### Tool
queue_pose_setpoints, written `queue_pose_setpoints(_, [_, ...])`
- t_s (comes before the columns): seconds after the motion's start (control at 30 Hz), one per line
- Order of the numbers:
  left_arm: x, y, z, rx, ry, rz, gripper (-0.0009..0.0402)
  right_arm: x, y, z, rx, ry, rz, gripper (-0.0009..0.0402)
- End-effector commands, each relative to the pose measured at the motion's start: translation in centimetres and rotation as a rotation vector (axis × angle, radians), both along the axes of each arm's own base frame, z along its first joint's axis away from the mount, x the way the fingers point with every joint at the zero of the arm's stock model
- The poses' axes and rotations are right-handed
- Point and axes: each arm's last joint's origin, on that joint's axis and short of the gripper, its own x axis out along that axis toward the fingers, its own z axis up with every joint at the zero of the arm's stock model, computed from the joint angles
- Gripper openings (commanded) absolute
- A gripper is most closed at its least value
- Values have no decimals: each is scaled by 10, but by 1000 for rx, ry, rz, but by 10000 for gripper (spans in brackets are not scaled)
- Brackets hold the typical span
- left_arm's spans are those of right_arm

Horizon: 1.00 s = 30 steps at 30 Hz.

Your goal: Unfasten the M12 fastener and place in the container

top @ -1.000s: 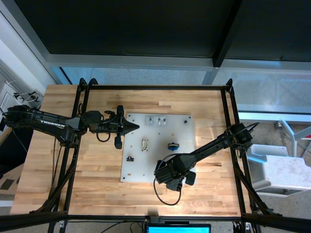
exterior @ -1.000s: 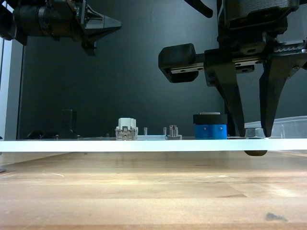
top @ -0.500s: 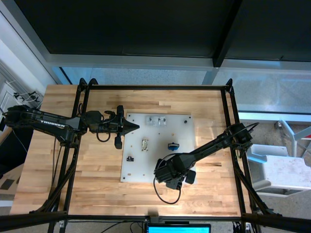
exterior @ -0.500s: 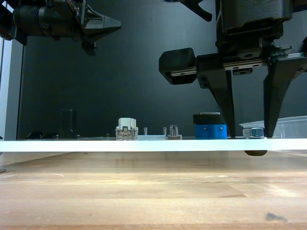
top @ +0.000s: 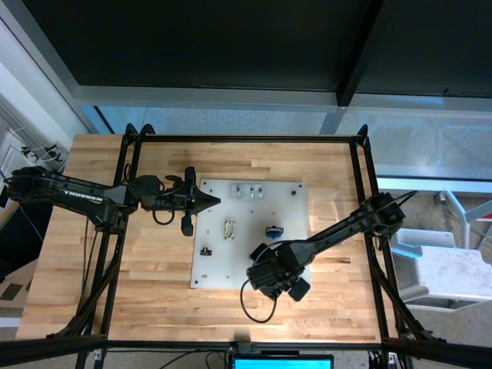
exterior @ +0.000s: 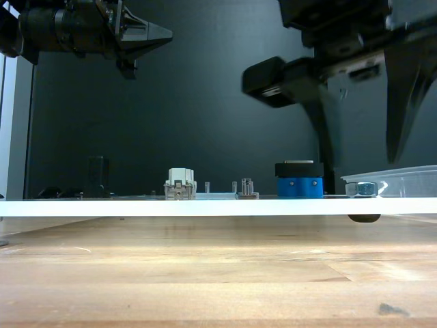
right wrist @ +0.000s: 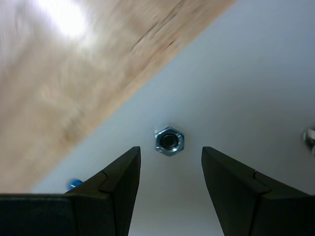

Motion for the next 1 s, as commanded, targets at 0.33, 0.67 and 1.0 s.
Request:
queue_pose_setpoints(0.33, [0,0,0,0,-1,0,0,-12,9,-1,80,29,-473,61])
queue_pose_setpoints(0.67, [0,0,0,0,-1,0,0,-13,7,-12,183,29,-652,1])
queue_pose_setpoints(1.0, [0,0,0,0,-1,0,0,-16,2,-24,196,46,-692,0])
